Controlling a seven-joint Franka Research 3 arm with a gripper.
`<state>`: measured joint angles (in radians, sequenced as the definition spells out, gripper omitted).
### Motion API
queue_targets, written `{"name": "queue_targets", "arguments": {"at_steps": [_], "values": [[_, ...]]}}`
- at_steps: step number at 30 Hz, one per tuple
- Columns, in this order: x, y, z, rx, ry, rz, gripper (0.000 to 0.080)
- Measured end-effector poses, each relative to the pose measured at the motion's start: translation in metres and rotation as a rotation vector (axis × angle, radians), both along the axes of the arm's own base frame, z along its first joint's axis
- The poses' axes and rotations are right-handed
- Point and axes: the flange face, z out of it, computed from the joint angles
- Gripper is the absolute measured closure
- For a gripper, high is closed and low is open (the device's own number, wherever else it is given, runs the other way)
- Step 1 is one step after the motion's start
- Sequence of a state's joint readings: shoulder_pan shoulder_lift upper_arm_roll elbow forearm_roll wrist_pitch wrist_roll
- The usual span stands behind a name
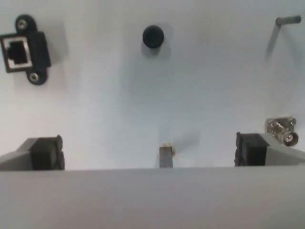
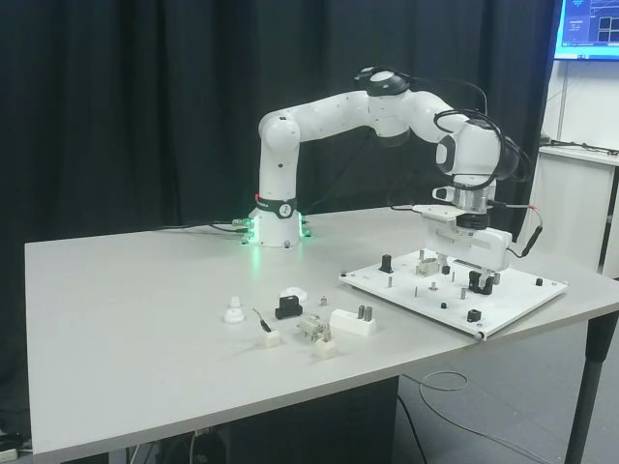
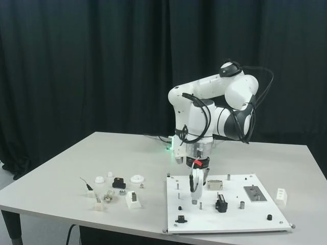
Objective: Pick square peg 3.
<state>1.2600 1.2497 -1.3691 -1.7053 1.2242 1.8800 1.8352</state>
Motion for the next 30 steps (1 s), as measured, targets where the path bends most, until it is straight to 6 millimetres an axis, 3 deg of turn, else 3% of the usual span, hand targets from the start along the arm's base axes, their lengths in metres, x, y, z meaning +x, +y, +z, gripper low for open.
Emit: {"name": "queue_targets", "arguments": {"at_steps": [19,30], "values": [[0.004,-0.007,0.019,-0.055,-0.008,0.083,0.0003],[0.009,-0.033,0.034,-0.095,0.001,0.280,0.0003]]}}
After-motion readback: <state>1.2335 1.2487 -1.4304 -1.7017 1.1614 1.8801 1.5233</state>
